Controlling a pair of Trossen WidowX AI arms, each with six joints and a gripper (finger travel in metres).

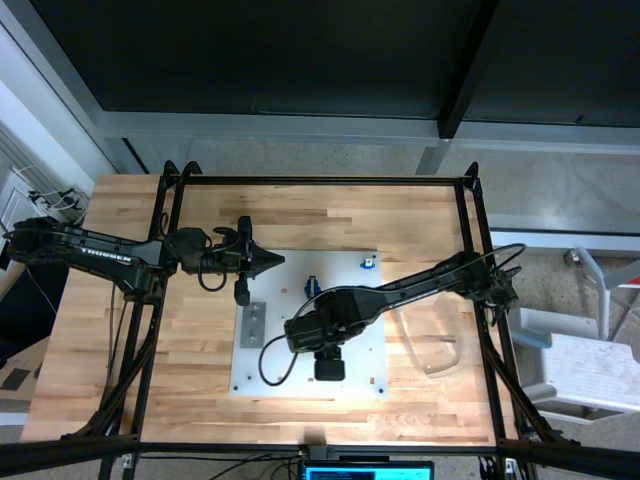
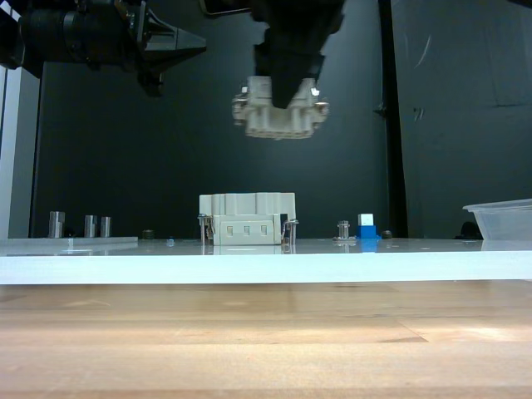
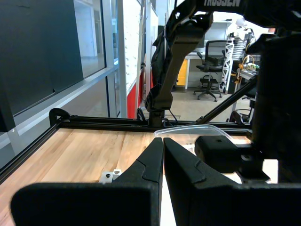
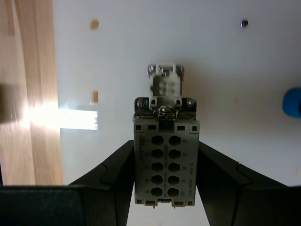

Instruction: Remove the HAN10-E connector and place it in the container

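"While our right gripper (image 4: pixel 164 181) hangs over the white board (image 1: pixel 355 285), what do we have in it?"

"We have the HAN10-E connector (image 4: pixel 164 160). Our two black fingers (image 4: pixel 117 172) squeeze it from both sides. Its face with the little round holes looks up at our wrist camera."

"Does it touch the board?"

"No. In the low view we see it up in the air, well above the pale base (image 2: pixel 248 220) that sits on the board. A small blue piece (image 2: pixel 366 229) stands on the board, off to the right of that base."

"Where is the container (image 1: pixel 430 342)?"

"It sits on the wooden table (image 1: pixel 130 340), just beside the board's right edge. Our connector is not in it; the two are well apart."

"And our left gripper (image 1: pixel 268 262)?"

"We keep it up high over the board's far left corner. Its two fingers are pressed together, and it points toward the right arm."
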